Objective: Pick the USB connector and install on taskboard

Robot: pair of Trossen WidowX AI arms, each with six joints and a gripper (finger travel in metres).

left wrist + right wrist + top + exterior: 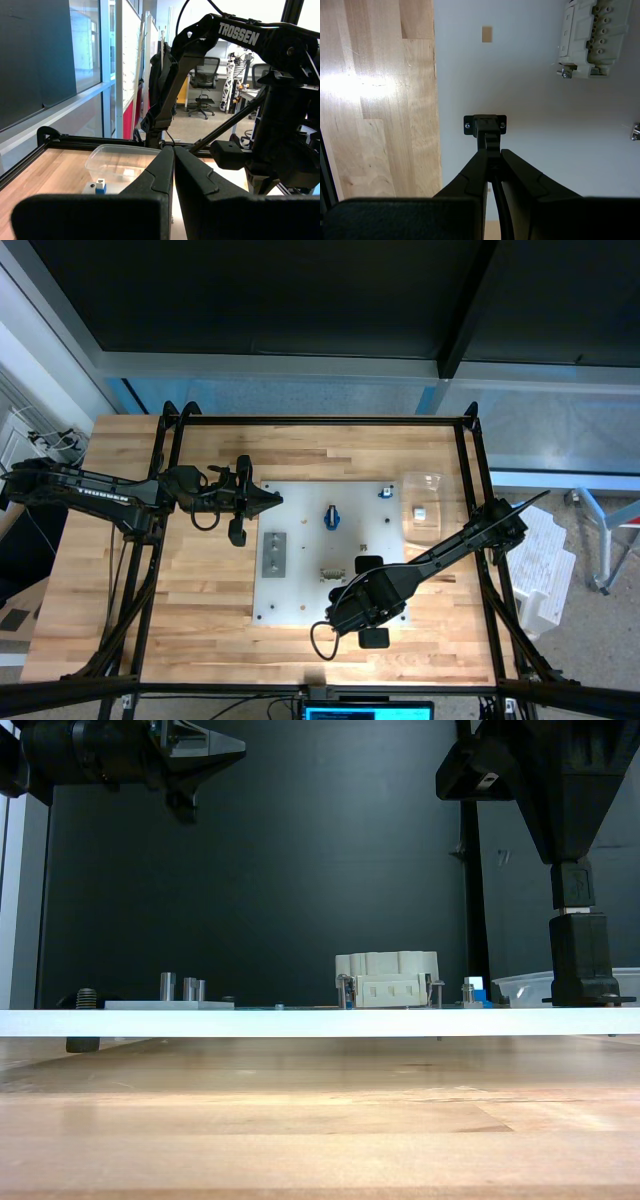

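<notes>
White taskboard (300, 592) underlies left end effector (274, 500), right end effector (492, 153) pinching plug (573, 886).

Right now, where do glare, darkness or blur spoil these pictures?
Right wrist view: strong glare on the table; the right gripper, shut on the USB connector over the taskboard, is sharp. Low view: dark backdrop, table's near part soft. Left wrist view: the shut left gripper, raised over the taskboard's left edge, dark against a bright room.
</notes>
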